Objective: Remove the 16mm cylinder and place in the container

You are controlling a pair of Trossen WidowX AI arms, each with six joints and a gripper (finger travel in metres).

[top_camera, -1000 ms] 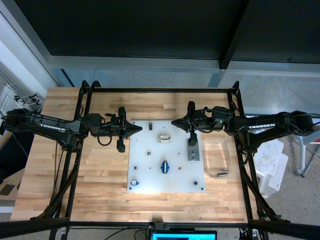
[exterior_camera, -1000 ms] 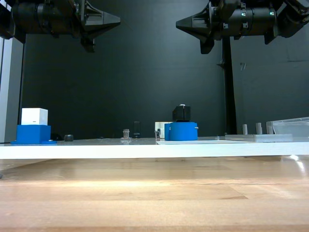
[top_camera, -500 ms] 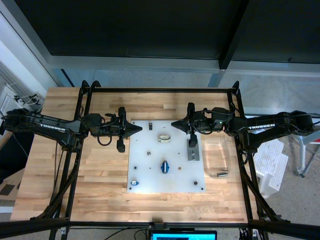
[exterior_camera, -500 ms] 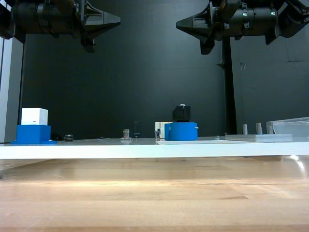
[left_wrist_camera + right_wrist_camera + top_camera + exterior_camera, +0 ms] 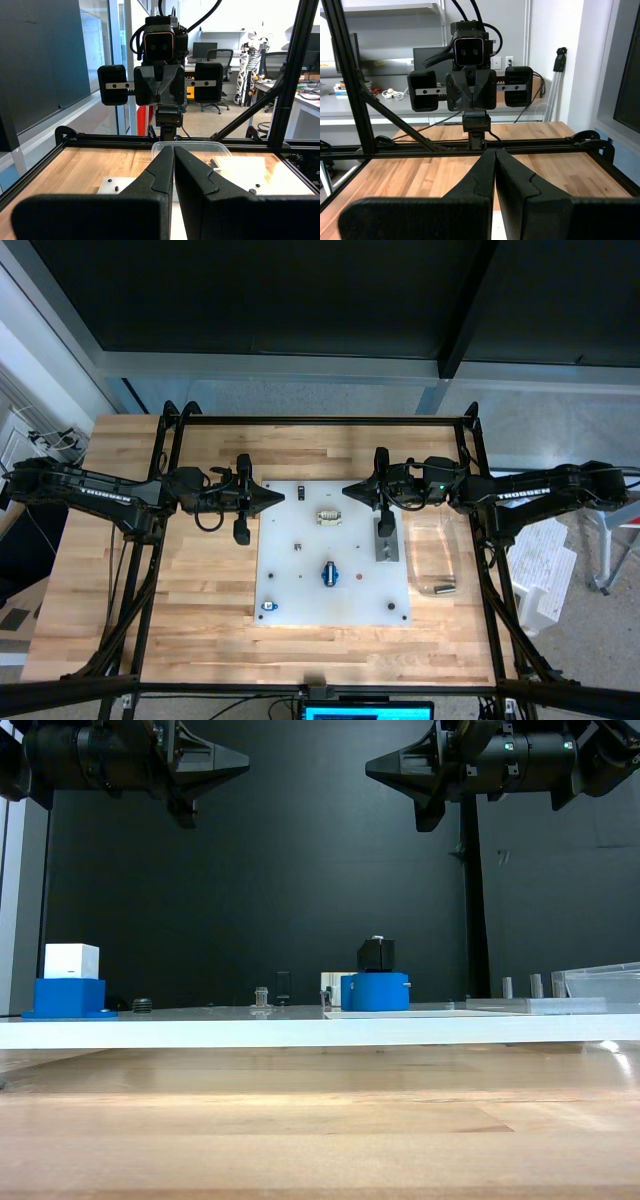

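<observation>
Three short metal pegs (image 5: 536,985) stand in the grey block (image 5: 387,543) on the white board (image 5: 300,590). One silvery cylinder (image 5: 445,589) lies inside the clear container (image 5: 432,540), also seen from the left wrist as cylinder (image 5: 215,164) in container (image 5: 165,145). I cannot tell which of these is the 16mm cylinder. My right gripper (image 5: 346,490) hovers high over the board's far edge, shut and empty. My left gripper (image 5: 282,497) faces it from the board's left edge, shut and empty. Both hang well above the board: left (image 5: 245,760), right (image 5: 368,766). Their fingertips meet in the wrist views: left (image 5: 173,150), right (image 5: 495,152).
A blue part (image 5: 329,574) sits mid-board, a blue base with a white cube (image 5: 70,982) near its front left corner, and a pale connector (image 5: 328,516) toward the back. The black frame rails (image 5: 320,421) surround the table. Papers (image 5: 545,575) lie off the right edge.
The right arm has shifted very slightly toward the near side and the left. The left arm and the objects have not moved.
</observation>
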